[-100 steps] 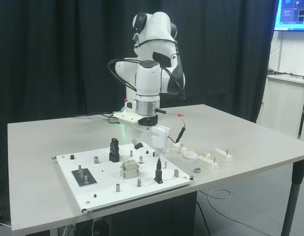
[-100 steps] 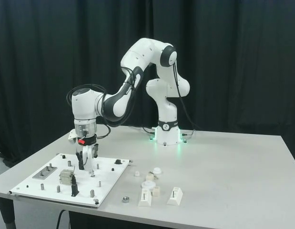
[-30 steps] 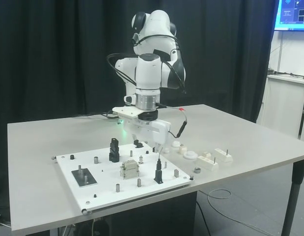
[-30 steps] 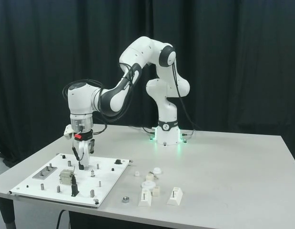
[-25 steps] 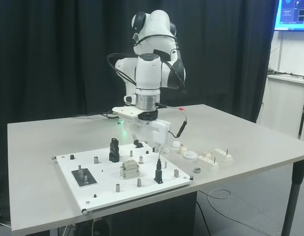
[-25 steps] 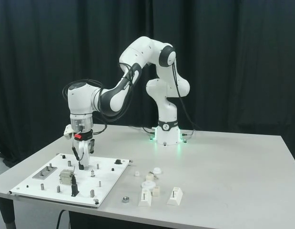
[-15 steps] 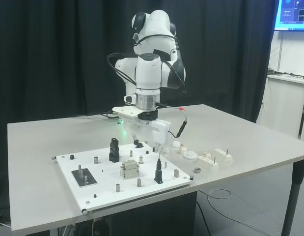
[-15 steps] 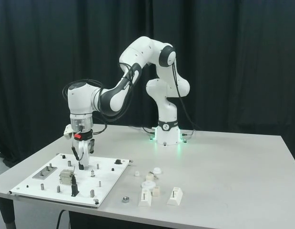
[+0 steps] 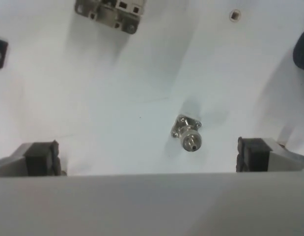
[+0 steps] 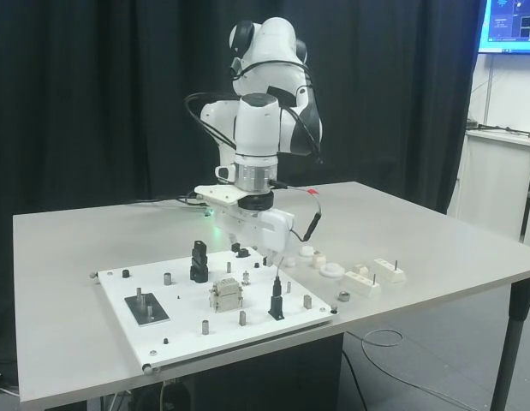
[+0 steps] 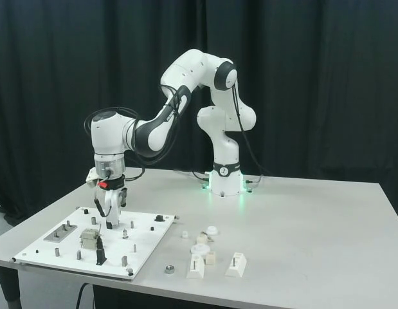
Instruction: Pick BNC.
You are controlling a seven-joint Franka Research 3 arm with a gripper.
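The BNC [image 9: 187, 133] is a small grey metal connector on a square flange, standing on the white board [image 9: 117, 98]. In the wrist view it lies below and between my two black fingertips [image 9: 41, 157], closer to one of them and touching neither. My gripper [image 9: 147, 156] is open, with nothing held. From the room cameras the gripper [image 10: 276, 255] [image 11: 107, 212] hangs a short way above the middle of the board [image 10: 183, 330]. I cannot pick the BNC out with certainty there.
The board also carries a grey multi-pin connector [image 10: 223, 294] [image 9: 110, 10], two upright black plugs [image 10: 196, 261] [image 10: 276, 304], a grey block [image 10: 145, 308] and several small posts. White parts [image 10: 367, 278] and a metal nut [image 10: 342, 296] lie on the grey table beside it.
Since 3.3 s ago the gripper has risen off the board and the arm has drawn upward. Over the last second it has only shifted very slightly sideways.
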